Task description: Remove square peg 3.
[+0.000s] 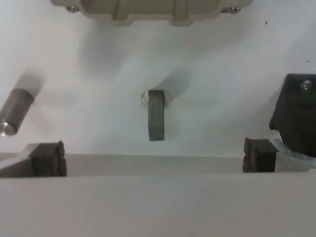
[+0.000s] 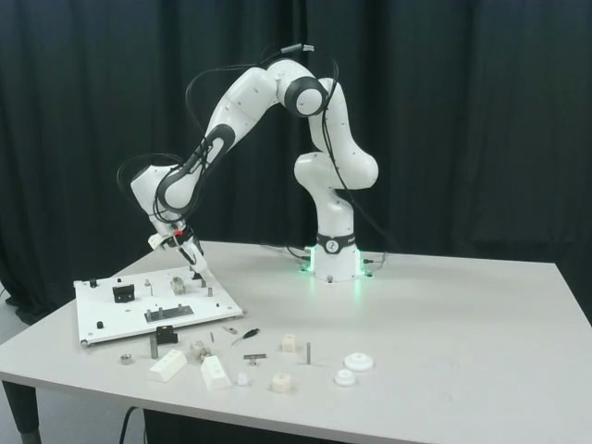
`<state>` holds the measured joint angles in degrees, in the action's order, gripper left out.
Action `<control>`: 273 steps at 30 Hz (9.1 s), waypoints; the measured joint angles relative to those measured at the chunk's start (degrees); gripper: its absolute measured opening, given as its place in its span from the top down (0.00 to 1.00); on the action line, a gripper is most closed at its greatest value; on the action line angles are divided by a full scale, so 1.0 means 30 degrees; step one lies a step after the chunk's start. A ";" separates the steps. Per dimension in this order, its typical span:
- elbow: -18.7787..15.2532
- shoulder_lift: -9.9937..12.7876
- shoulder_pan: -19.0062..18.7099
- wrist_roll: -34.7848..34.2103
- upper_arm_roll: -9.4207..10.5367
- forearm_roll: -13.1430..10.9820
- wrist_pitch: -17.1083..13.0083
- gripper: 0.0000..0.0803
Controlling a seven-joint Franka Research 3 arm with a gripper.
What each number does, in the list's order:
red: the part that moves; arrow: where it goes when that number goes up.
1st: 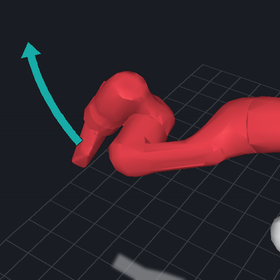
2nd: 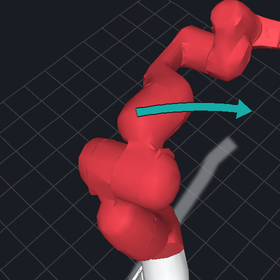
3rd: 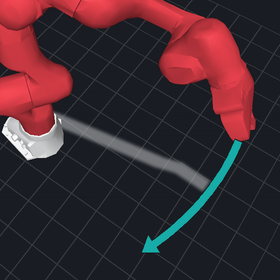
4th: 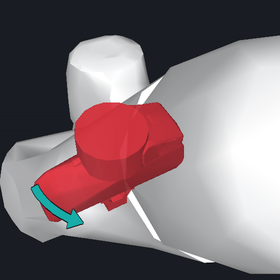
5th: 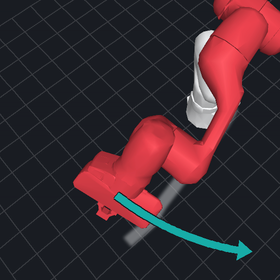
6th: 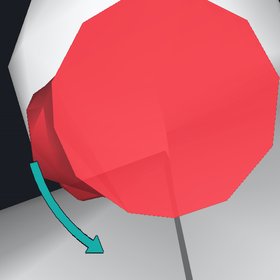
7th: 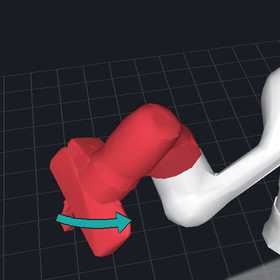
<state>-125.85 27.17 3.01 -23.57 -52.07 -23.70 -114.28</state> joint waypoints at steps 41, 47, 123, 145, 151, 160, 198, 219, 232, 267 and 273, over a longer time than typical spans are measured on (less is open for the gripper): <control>-0.0001 0.1282 0.0120 0.1132 0.0258 -0.1094 -0.0472 0.00; -0.0033 0.1328 0.0132 0.1399 0.0265 -0.1094 -0.0667 0.17; 0.0088 0.1612 0.0263 0.1398 0.0462 -0.1441 -0.0456 0.91; 0.0180 0.1671 0.0264 0.1398 0.0510 -0.1274 -0.0376 0.91; 0.0219 0.1711 0.0284 0.1391 0.0512 -0.1274 -0.0326 0.91; 0.0274 0.1753 0.0335 0.1243 0.0515 -0.1305 -0.0238 0.91; 0.0712 0.2050 0.0862 0.0487 0.0556 -0.2139 0.0617 0.91; 0.0738 0.2064 0.0882 0.0450 0.0560 -0.2176 0.0661 0.91; 0.1005 0.2295 0.0883 0.0569 0.0563 -0.2090 0.0991 0.91; 0.1625 0.2796 0.0884 0.0934 0.0667 -0.1613 0.1645 0.91; 0.1642 0.2796 0.0884 0.1004 0.0686 -0.1557 0.1646 0.91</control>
<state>-120.92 35.56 5.66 -20.56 -50.01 -28.37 -109.35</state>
